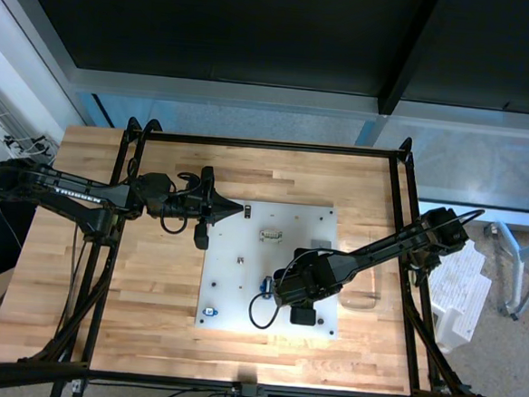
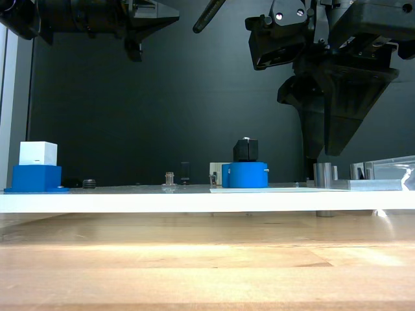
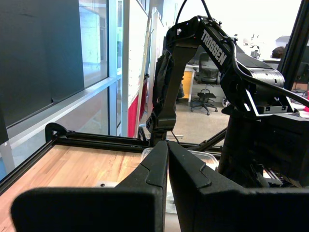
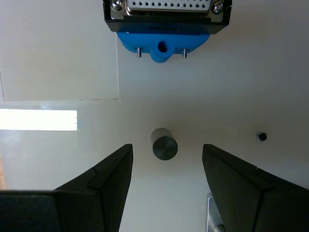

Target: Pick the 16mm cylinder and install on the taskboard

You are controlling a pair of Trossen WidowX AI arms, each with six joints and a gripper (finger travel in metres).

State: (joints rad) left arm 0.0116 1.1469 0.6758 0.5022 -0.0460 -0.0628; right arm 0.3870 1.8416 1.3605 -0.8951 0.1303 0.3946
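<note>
We see the 16mm cylinder (image 4: 164,146) upright on the taskboard (image 1: 240,288), centred below the spread right claw (image 4: 166,150); left claw (image 3: 168,145), pressed together, hangs farther off at the board's left edge

- Your right tool (image 2: 324,150) hung above the 16mm cylinder (image 4: 164,145) with its fingers spread, and bare taskboard (image 4: 58,48) showed in the gap on either side of the cylinder.
- A blue connector (image 4: 163,41) stood near, beyond the cylinder, and a small nut (image 4: 261,136) lay off to one side.
- Your left tool (image 1: 238,208), closed, hovered over the board's far left corner, well apart.
</note>
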